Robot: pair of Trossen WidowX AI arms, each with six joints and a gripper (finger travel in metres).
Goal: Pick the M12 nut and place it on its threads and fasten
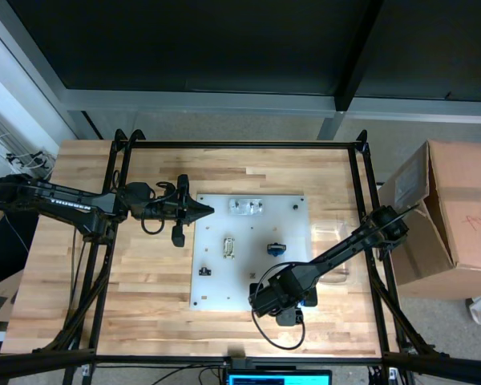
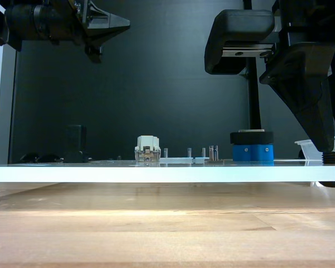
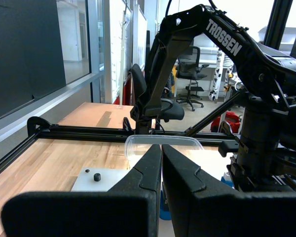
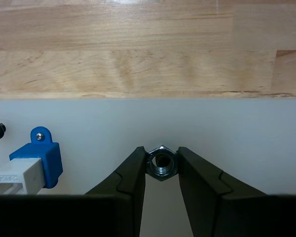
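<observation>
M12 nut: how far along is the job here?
Done: pickup; the right gripper is shut on the M12 nut. In hand: it holds the nut low over the white board's near right edge, at the stud, whose ribs show bare; contact I cannot tell. Left: seating and fastening. The left gripper, shut, hovers high by the board's left edge.

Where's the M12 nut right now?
Right wrist view: M12 nut clamped in right gripper jaws over white board, near right edge; left gripper hangs at its far left corner.
</observation>
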